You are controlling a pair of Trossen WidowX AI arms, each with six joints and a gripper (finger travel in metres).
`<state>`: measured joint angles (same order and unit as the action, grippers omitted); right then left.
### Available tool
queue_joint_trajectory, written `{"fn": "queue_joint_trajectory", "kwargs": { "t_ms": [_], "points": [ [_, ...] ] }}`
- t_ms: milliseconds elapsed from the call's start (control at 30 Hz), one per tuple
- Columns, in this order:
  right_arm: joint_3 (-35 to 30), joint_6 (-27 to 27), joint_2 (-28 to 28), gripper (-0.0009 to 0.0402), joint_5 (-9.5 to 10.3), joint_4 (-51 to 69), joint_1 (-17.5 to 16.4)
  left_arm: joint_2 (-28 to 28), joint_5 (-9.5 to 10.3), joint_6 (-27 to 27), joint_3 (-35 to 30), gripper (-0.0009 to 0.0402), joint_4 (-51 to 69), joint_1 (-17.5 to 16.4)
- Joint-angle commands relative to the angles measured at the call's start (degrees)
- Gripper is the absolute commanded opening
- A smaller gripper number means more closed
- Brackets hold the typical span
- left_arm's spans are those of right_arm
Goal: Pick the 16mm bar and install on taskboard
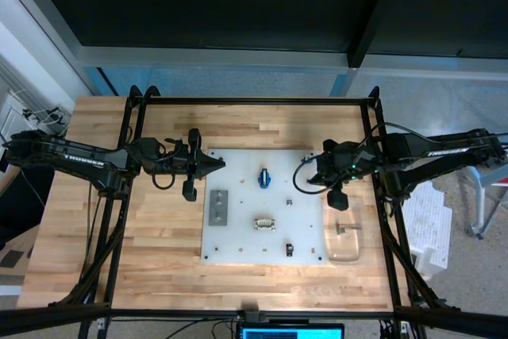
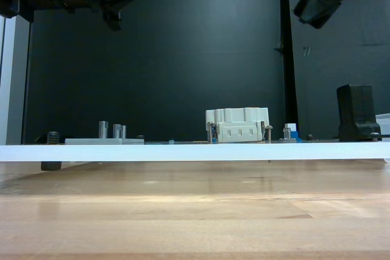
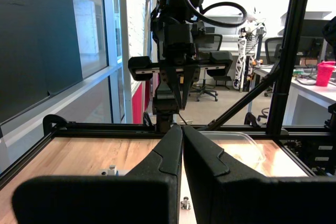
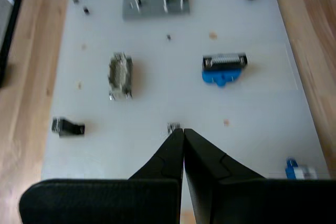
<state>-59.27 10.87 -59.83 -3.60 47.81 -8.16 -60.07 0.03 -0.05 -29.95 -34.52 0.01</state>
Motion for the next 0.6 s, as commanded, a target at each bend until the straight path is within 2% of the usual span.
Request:
{"fn": "queue_joint_trajectory", "kwargs": {
  "t_ms": [33, 167, 600],
  "points": [
    [-1.03, 1.31, -0.04, 0.0000, -1.62, 4.04, -2.03, -0.02, -0.02, 0.00, 0.00, 0.0000, -0.02, -0.02],
    [-1.86, 4.20, -0.04, 0.0000, -2.91, 7.98, -5.25, -0.02, -0.02, 0.00, 0.00, 0.0000, -0.02, -0.02],
    [-4.76, 12.83, -4.07, 0.0000, -2.89, 22.12, -14.27, -0.02, -0.02, 0.00, 0.00, 0.0000, -0.02, -0.02]
  ]
}}
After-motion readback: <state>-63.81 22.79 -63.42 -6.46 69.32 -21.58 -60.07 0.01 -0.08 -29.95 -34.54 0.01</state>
